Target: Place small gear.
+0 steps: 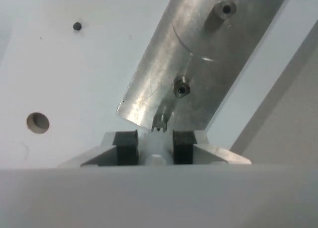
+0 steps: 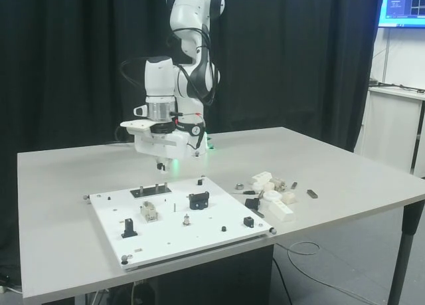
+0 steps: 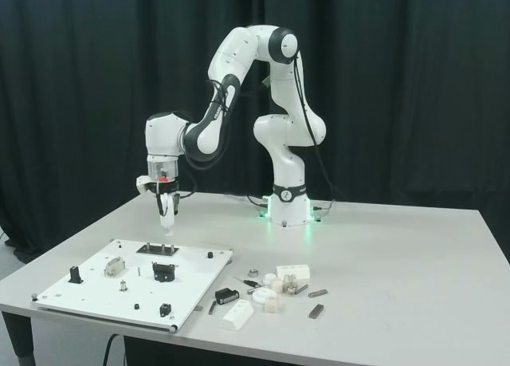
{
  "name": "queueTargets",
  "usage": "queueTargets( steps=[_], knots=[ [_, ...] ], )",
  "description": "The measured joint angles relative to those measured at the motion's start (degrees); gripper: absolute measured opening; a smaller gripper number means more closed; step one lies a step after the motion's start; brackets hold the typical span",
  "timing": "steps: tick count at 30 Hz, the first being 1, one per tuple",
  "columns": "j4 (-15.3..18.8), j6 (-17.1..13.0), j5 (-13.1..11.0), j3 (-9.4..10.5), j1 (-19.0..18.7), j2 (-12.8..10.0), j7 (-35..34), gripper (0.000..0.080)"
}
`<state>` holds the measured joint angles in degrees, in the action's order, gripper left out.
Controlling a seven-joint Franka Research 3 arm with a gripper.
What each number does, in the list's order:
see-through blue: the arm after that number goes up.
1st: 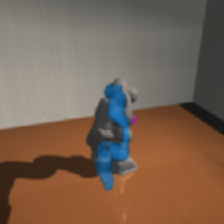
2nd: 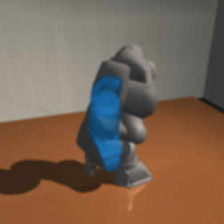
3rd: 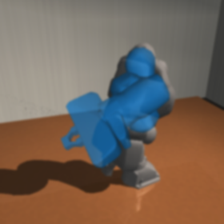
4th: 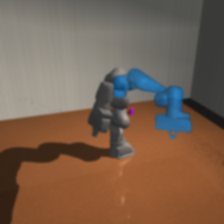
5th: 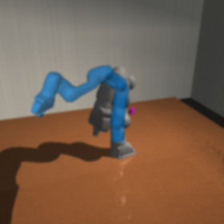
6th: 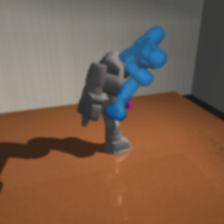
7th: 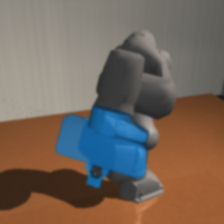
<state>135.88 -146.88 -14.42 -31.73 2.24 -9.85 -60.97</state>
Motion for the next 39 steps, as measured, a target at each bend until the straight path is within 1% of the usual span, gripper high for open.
queueTargets(
  steps=[21, 25, 30, 35, 39],
  knots=[
    [-0.02, 0.42, 0.20, -0.16, 0.09, 0.42, -0.17, 0.0144],
    [-0.04, 0.69, 0.83, -0.16, 0.10, 0.49, 0.52, 0.0144],
    [-0.11, 1.08, 2.70, -0.15, 0.03, 0.60, 4.63, 0.0144],
    [-0.17, 1.60, 3.42, -0.09, -0.22, 0.63, 10.86, 0.0144],
    [-0.47, 2.45, 3.63, -0.05, -0.70, 0.64, 13.84, 0.0144]
  ],
)
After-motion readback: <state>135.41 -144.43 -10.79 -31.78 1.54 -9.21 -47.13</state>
